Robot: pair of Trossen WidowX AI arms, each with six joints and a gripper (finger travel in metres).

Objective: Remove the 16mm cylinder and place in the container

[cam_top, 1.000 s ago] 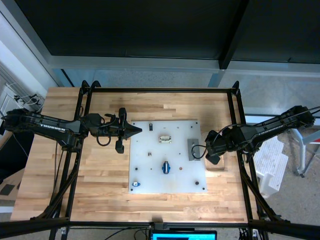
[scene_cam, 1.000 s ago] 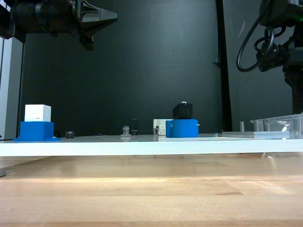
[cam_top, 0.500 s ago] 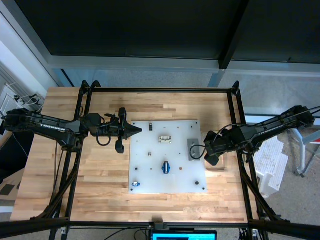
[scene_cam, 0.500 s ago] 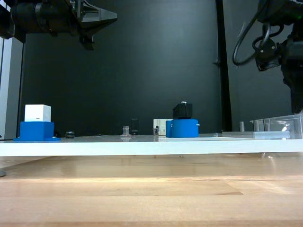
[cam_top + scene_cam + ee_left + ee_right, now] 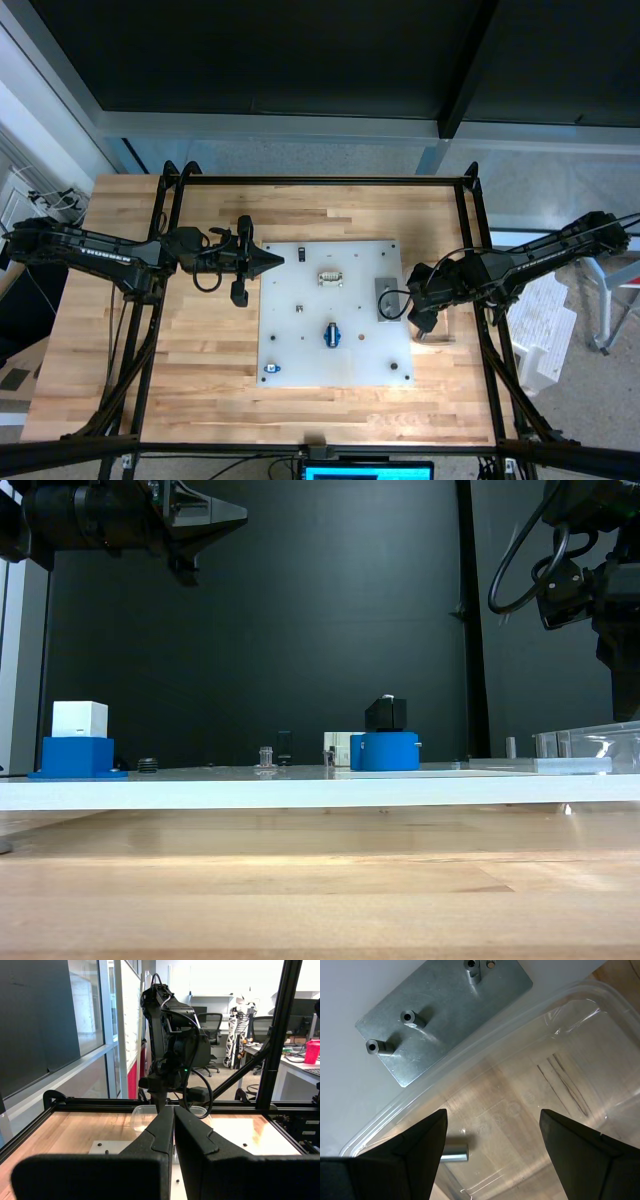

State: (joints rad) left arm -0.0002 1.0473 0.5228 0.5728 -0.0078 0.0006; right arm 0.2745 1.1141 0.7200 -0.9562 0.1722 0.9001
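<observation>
The right hand point(image 5: 421, 316) has edged a little toward the white board point(image 5: 300, 350) since a second ago, its cable loop showing farther left in the low view; the left arm has not budged. From above, the container point(image 5: 440, 338) is only a faint clear outline on the worktop point(image 5: 200, 380), just beside the board's right edge and partly covered by the right hand, and the 16mm cylinder cannot be picked out there at all. From table height the right hand is cut off at the frame's edge, and the container is no more than a glassy wall. The right wrist camera settles it: the hand's fingers point(image 5: 570, 1155) stand wide apart over the container, gripping nothing, and the 16mm cylinder point(image 5: 455, 1152) lies on its side on the container's floor, one end slipping behind a finger. Just outside the rim lies a grey metal plate point(image 5: 445, 1015) with short pegs standing up. The left hand point(image 5: 268, 259) hangs high over the board's left edge, fingers pressed together and empty.
</observation>
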